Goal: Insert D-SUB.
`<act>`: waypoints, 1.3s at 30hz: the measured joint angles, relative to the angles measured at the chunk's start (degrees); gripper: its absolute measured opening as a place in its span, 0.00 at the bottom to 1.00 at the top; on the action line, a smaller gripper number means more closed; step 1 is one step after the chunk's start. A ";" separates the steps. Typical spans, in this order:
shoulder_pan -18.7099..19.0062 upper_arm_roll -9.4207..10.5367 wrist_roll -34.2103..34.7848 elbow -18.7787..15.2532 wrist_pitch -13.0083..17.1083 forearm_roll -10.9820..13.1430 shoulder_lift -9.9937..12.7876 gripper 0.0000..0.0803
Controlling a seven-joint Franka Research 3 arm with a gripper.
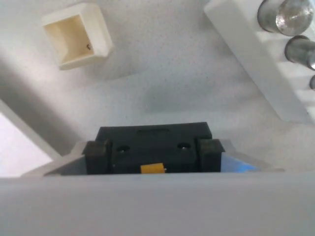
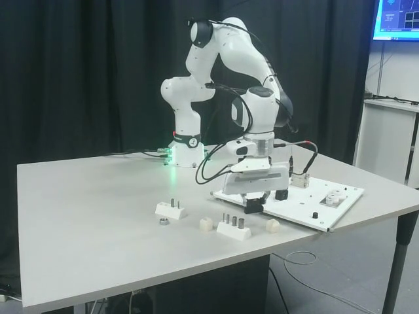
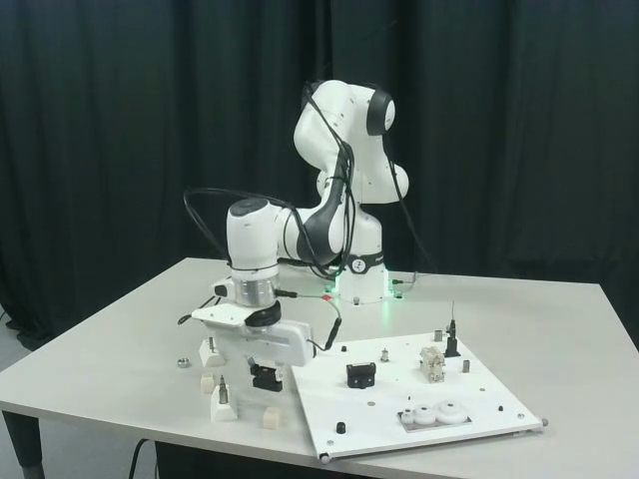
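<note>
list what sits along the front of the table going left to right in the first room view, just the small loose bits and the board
white block with two pegs → small metal ring → small hollow block → white block with three pegs → second small hollow block → white board

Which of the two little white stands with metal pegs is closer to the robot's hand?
The peg stand just in front of the hand, beside the white board's edge. The other stand sits farther out on the grey table.

Grey table; white peg blocks; black curtain.
</note>
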 joint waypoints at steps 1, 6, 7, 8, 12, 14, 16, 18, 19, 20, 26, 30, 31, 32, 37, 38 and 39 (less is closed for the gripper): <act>0.00 -0.02 0.00 0.00 -0.16 -0.05 -0.15 0.48; 0.00 -0.12 0.00 0.00 -0.44 -0.17 -0.63 0.48; 0.00 -0.14 0.00 0.00 -0.45 -0.18 -0.66 0.48; 0.00 -0.16 0.00 0.00 -0.45 -0.18 -0.68 0.48; 0.00 -0.22 0.00 0.00 -0.45 -0.25 -0.70 0.48; 0.01 -0.22 0.00 0.00 -0.45 -0.31 -0.70 0.48; 0.01 -0.22 0.00 0.00 -0.45 -0.39 -0.70 0.48; 0.01 -0.22 0.00 0.00 -0.45 -0.47 -0.69 0.48; 0.01 -0.22 0.00 0.00 -0.44 -0.51 -0.69 0.48; 0.02 -0.22 0.00 0.00 -0.44 -0.56 -0.70 0.48; 0.05 -0.22 0.00 0.01 -0.44 -0.83 -0.70 0.48; 0.08 -0.22 0.00 0.02 -0.43 -0.86 -0.70 0.48; 0.08 -0.22 0.00 0.02 -0.43 -0.86 -0.69 0.48; 0.09 -0.22 0.00 0.03 -0.42 -0.86 -0.69 0.48; 0.12 -0.22 0.00 0.04 -0.40 -0.89 -0.70 0.48; 0.12 -0.22 0.00 0.04 -0.40 -0.91 -0.70 0.48; 0.13 -0.22 0.00 0.04 -0.39 -0.92 -0.69 0.48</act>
